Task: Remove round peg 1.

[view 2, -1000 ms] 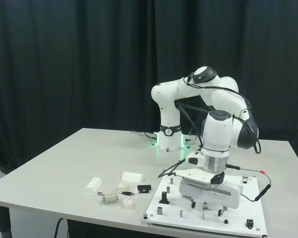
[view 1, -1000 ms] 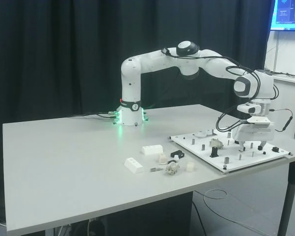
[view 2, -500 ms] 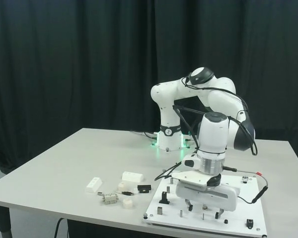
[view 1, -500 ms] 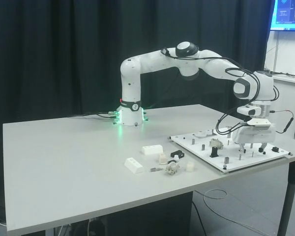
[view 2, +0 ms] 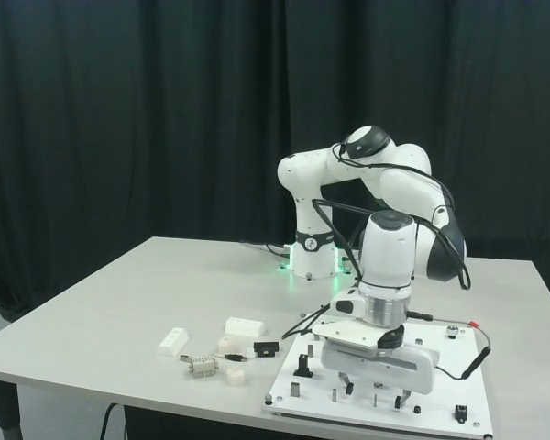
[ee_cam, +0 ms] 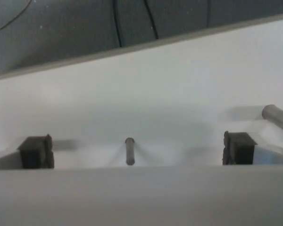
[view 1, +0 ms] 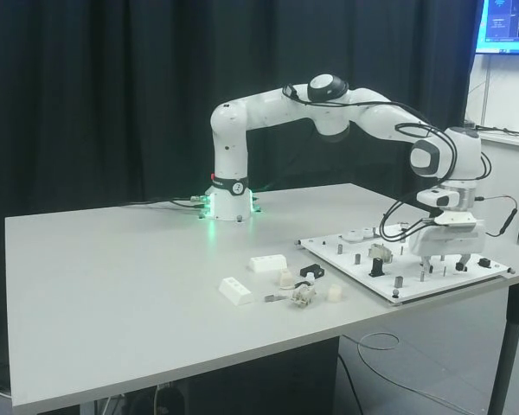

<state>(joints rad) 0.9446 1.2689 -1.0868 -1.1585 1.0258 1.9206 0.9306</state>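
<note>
In the wrist view a thin grey round peg (ee_cam: 129, 150) stands upright in the white board (ee_cam: 179, 89). My gripper (ee_cam: 137, 149) is open and low over the board, with one black fingertip (ee_cam: 36, 151) on each side of the peg, neither touching it. The first room view shows the gripper (view 1: 441, 262) near the board's (view 1: 355, 268) right end. From the second room view, the gripper (view 2: 374, 392) hangs just above the board's (view 2: 440, 405) front part, with the peg (view 2: 375, 401) between the fingers.
A thicker grey peg (ee_cam: 277, 117) stands close beside one fingertip. Several other pegs and a black fixture (view 1: 377, 266) are on the board. Loose white blocks (view 1: 268, 262) (view 1: 235, 290), a connector (view 1: 304, 296) and a black piece (view 1: 311, 271) lie left of it. The table edge is just past the board.
The gripper has come down toward the board and shifted a little toward its front edge. The fingers have stayed open.
</note>
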